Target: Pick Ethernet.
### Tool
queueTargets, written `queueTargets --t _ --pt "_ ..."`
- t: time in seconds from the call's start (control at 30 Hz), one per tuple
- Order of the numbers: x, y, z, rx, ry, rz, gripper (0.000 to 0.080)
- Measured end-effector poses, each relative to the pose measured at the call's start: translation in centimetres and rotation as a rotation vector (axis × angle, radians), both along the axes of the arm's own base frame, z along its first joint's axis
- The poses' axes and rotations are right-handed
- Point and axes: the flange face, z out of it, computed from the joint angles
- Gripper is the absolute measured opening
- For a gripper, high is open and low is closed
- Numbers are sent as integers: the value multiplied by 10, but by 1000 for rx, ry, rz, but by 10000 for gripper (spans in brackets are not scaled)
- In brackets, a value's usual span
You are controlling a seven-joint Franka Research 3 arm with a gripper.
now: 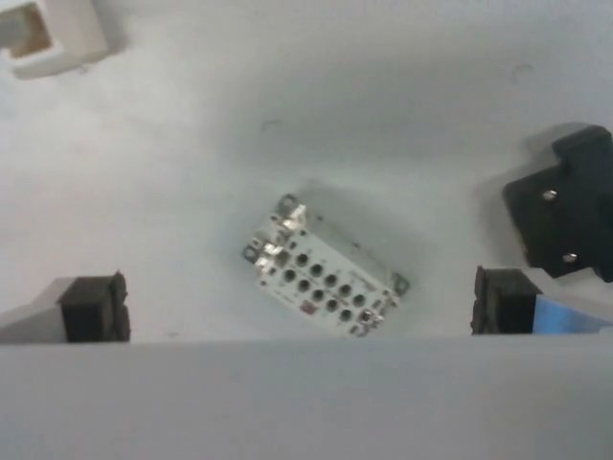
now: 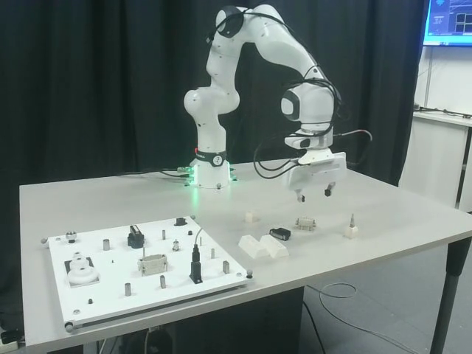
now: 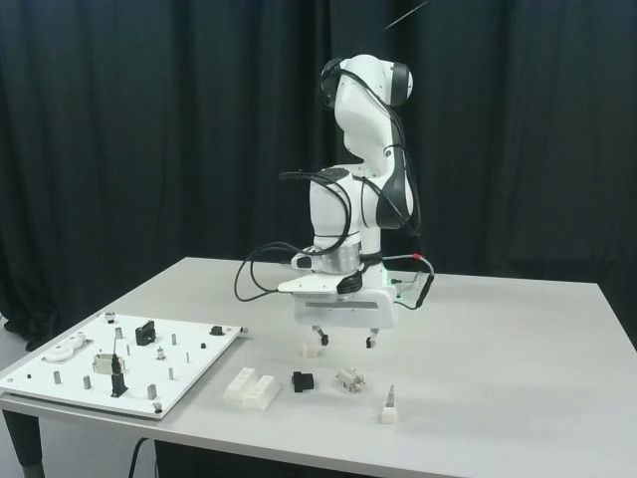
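Note:
A small white socket block [image 1: 48,34], which looks like the Ethernet jack, lies on the grey table [image 2: 383,203]; it also shows in the room views [image 2: 251,217] [image 3: 312,350]. My gripper [image 1: 297,305] hangs open well above the table [image 2: 313,195] [image 3: 345,341], holding nothing. Directly beneath it lies a grey multi-pin connector [image 1: 321,278] [image 2: 305,223] [image 3: 349,379]. The white socket block sits off to one side of the fingers [image 1: 91,309], apart from them. A black connector [image 1: 565,206] [image 2: 280,234] [image 3: 302,380] lies beside the multi-pin one.
Two white blocks [image 2: 263,245] [image 3: 252,388] and a small white base with an upright pin [image 2: 352,228] [image 3: 389,410] lie near the front edge. A white board [image 2: 221,284] [image 3: 199,373] with mounted parts fills the table's left part. The arm's base [image 2: 210,173] glows green.

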Motion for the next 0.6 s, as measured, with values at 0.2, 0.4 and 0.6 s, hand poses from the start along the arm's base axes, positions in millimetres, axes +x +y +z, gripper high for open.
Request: queueTargets --t 0.2,0.4,0.6 --pt "4 15 4 1 -13 6 800" --pt "9 31 4 -3 -30 25 800" --pt "18 47 -2 -13 -46 51 800"
